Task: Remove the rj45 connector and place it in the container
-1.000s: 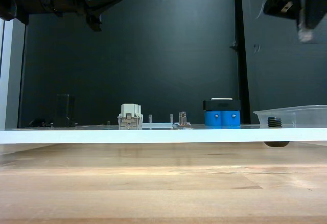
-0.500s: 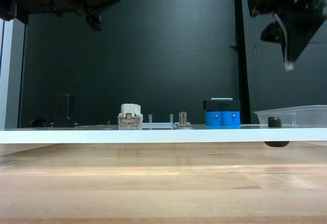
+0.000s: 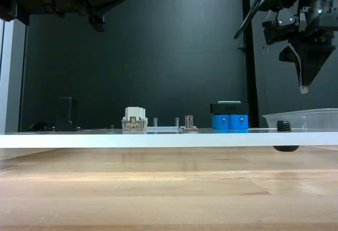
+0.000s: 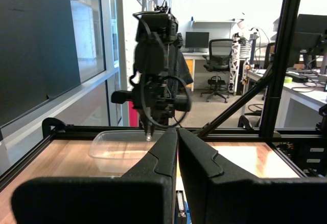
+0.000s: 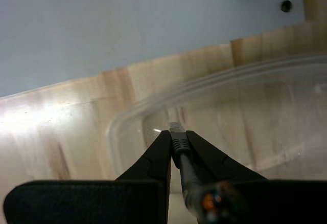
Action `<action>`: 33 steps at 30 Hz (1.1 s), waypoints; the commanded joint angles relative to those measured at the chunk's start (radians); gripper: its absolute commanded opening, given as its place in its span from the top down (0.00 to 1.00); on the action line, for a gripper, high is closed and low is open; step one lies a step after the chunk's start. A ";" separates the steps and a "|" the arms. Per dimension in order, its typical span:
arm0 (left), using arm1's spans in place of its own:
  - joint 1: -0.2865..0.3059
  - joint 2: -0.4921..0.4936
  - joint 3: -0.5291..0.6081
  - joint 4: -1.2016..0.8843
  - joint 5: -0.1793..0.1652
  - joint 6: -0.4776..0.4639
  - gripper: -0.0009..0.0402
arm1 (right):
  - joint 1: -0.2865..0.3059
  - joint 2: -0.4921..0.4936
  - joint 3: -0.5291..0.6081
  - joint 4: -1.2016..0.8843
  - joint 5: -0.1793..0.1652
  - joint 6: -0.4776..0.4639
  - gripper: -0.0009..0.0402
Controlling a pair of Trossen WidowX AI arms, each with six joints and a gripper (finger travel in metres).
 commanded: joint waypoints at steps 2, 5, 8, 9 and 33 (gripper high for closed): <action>0.000 0.000 0.000 0.000 0.000 0.000 0.98 | -0.068 -0.015 -0.022 -0.018 0.001 -0.029 0.98; 0.000 0.000 0.000 0.000 0.000 0.000 0.98 | -0.101 -0.027 -0.040 -0.020 0.002 -0.043 0.98; 0.000 0.000 0.000 0.000 0.000 0.000 0.98 | -0.117 -0.040 -0.048 -0.024 0.002 -0.047 0.98; 0.000 0.000 0.000 0.000 0.000 0.000 0.98 | -0.119 -0.043 -0.048 -0.026 0.002 -0.048 0.98; 0.000 0.000 0.000 0.000 0.000 0.000 0.98 | -0.122 -0.051 -0.047 -0.042 0.011 -0.035 0.43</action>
